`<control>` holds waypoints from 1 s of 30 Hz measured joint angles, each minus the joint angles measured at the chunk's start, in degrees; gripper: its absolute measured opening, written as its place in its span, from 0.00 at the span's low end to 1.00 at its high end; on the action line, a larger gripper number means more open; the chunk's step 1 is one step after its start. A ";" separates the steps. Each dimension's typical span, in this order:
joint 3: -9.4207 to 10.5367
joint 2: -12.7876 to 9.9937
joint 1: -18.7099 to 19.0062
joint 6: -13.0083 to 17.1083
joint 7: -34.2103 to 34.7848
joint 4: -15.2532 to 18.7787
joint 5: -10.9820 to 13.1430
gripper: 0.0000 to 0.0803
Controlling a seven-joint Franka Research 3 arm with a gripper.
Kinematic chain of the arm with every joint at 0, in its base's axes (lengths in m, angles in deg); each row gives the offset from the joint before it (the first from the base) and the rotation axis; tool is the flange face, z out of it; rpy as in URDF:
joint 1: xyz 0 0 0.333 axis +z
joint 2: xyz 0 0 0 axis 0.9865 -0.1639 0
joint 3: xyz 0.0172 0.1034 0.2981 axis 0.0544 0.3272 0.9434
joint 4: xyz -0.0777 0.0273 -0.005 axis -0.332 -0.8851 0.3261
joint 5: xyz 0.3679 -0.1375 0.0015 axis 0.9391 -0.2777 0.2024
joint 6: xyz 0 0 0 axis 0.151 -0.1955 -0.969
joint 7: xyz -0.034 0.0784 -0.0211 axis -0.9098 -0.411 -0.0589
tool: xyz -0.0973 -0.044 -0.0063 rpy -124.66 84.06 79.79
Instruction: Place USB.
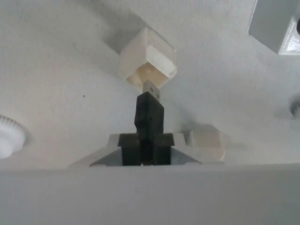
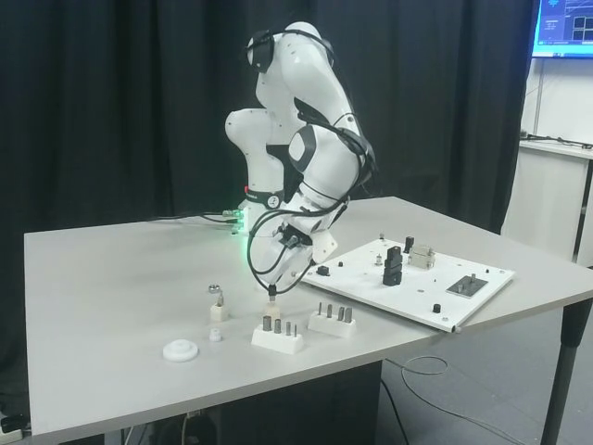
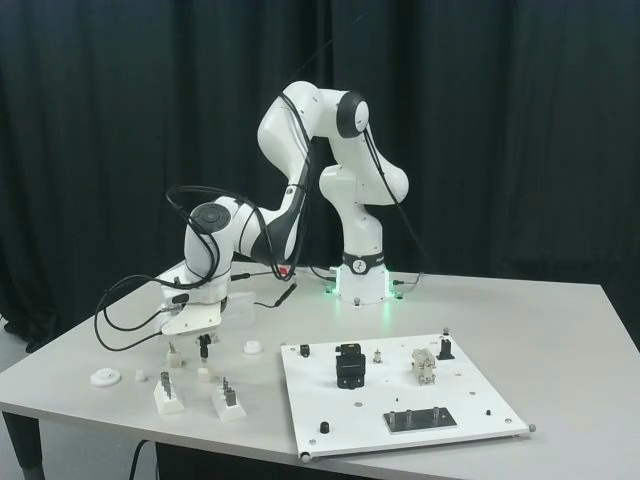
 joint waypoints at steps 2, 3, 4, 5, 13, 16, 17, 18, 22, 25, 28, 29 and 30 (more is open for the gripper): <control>-0.02 -0.11 0.00 0.10 -0.04 -0.01 0.08 0.06; -0.03 -0.18 0.00 0.16 -0.06 -0.03 0.10 0.06; -0.05 -0.24 0.00 0.22 -0.08 -0.04 0.12 0.06; -0.06 -0.30 0.00 0.29 -0.10 -0.05 0.13 0.06; -0.17 -0.64 0.02 0.66 -0.25 -0.08 0.17 0.06; -0.20 -0.72 0.02 0.78 -0.34 -0.08 0.19 0.06; -0.22 -0.75 0.02 0.83 -0.39 -0.08 0.20 0.06; -0.23 -0.78 0.02 0.87 -0.43 -0.08 0.21 0.06; -0.31 -0.93 0.02 1.07 -0.82 -0.08 0.24 0.06; -0.39 -1.07 0.02 1.25 -1.05 -0.08 0.31 0.06; -0.49 -1.21 0.02 1.46 -1.20 -0.08 0.43 0.06; -0.53 -1.26 0.02 1.52 -1.31 -0.08 0.47 0.06; -0.56 -1.30 0.02 1.56 -1.43 -0.08 0.51 0.06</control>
